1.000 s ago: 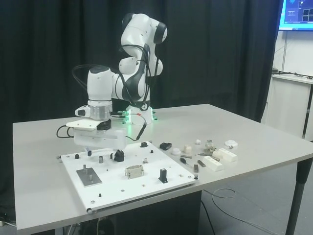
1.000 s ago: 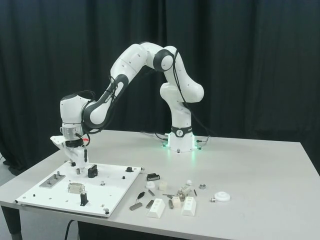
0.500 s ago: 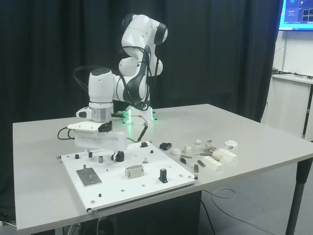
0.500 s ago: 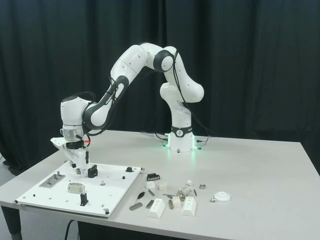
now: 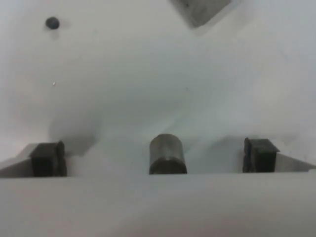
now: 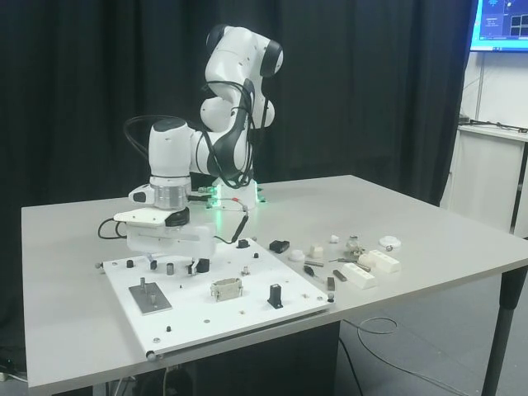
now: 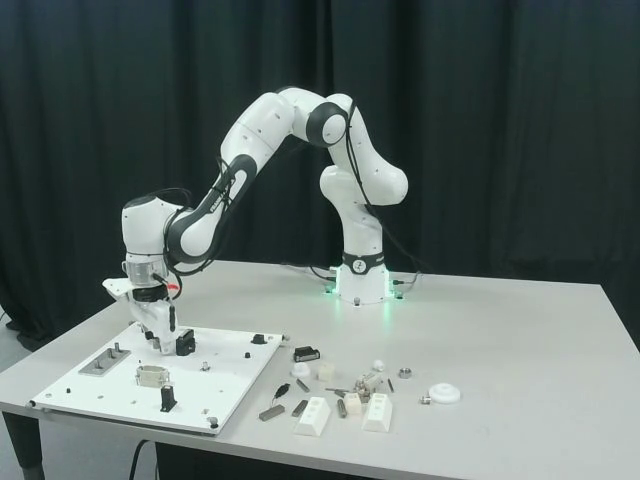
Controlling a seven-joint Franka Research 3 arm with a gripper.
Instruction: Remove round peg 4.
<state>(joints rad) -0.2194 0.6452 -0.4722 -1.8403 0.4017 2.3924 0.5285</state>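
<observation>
Round peg 4 is a short grey cylinder standing upright in the white board. In the wrist view it sits between my two black fingertips, which stand wide apart and do not touch it. My gripper is open around the peg. In the first room view the gripper hangs low over the back left part of the board, with the peg just under the hand. The second room view shows the gripper down at the board's far side.
A black part stands on the board close beside the gripper. A grey plate with posts, a connector block and a black upright piece also sit on the board. Several loose white and grey parts lie on the table beside it.
The gripper has come down closer to the board and shifted slightly sideways over the peg. Its fingers stay apart.
</observation>
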